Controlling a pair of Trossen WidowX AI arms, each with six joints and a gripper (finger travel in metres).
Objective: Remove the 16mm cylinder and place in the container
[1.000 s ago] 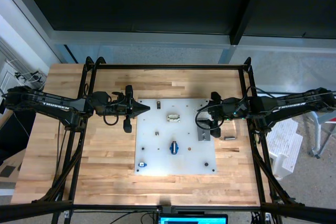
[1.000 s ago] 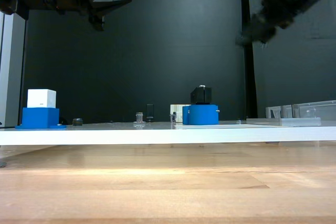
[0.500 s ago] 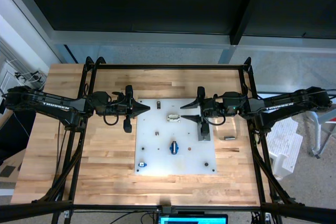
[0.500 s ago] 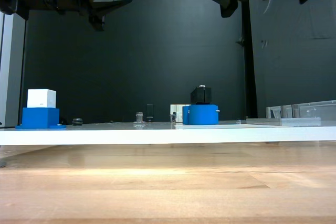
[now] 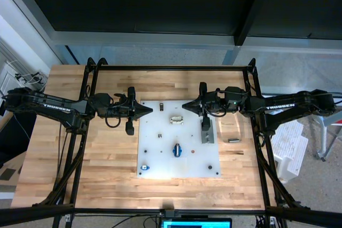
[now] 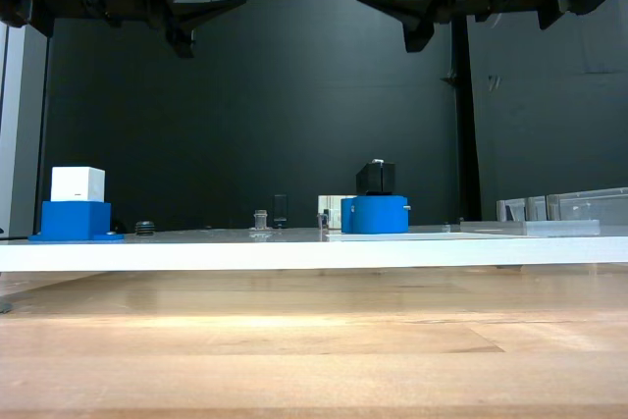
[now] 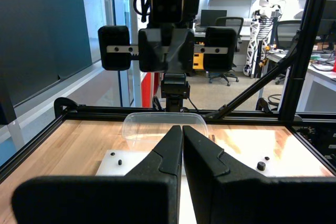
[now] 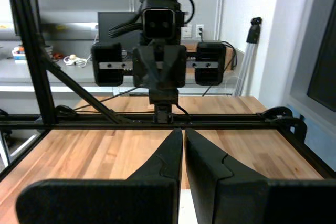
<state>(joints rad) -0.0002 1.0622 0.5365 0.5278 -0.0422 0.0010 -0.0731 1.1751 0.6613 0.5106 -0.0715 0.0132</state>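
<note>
Since the grey cylinder seems to lie inside the clear tub on the counter beside the white board, little looks left to do, with the right end effector and the left end effector both clenched on nothing, high above the board.

Satin-finished butcher-block wood, grain showing, for the desk. Smooth white plastic for the board. Matt black plastic on the left claw, raised over the board's left edge, and on the right claw, raised over its far middle, fingers of both pressed together. Clear glossy plastic for the container; dull dark-grey metal for the 16mm cylinder; plain grey metal for the block.
</note>
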